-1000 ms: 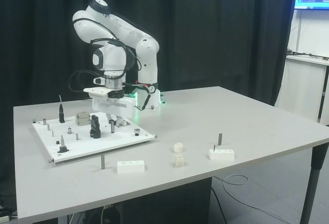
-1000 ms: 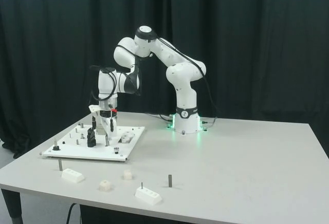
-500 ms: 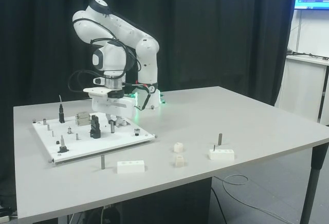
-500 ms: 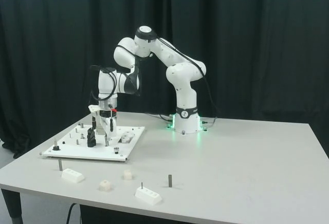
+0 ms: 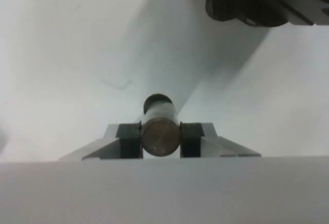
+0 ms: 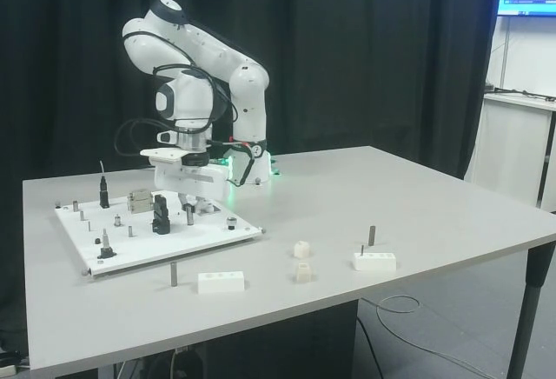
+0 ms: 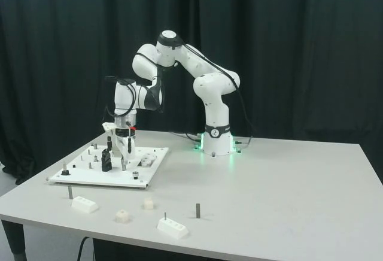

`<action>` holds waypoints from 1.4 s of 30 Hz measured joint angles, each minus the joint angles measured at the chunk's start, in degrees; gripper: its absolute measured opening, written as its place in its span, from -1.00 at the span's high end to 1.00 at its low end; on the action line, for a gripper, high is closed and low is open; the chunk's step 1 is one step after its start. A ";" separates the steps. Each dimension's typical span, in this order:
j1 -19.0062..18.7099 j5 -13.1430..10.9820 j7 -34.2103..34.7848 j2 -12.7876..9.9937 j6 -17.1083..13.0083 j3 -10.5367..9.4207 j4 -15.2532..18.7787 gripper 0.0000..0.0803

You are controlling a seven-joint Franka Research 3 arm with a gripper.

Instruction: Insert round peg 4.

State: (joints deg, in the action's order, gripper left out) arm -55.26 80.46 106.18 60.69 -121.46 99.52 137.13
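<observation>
Fingers [image 5: 161, 139] clamped either side of round peg 4 [image 5: 160, 131], its long axis running straight down from them toward the white board [image 6: 208, 233], lower end just over a dark hole [image 5: 157, 101] directly beneath.

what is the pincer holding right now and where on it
The pincer is shut on a round peg, clamped on both sides near its upper end, with the lower end pointing down over the white board.
</observation>
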 joint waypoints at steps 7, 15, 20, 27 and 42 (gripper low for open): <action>0.00 0.57 0.00 0.01 -0.74 0.28 -0.01 0.62; -0.04 1.23 0.00 0.08 -1.62 0.80 -0.02 0.62; -0.03 1.27 0.00 0.08 -1.77 0.86 -0.04 0.62; 0.00 1.20 0.00 0.08 -1.74 0.84 0.01 0.62; 0.18 0.62 0.00 0.08 -0.91 0.71 0.66 0.62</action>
State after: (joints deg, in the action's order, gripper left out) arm -55.08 81.08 106.18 60.77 -122.37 100.22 137.79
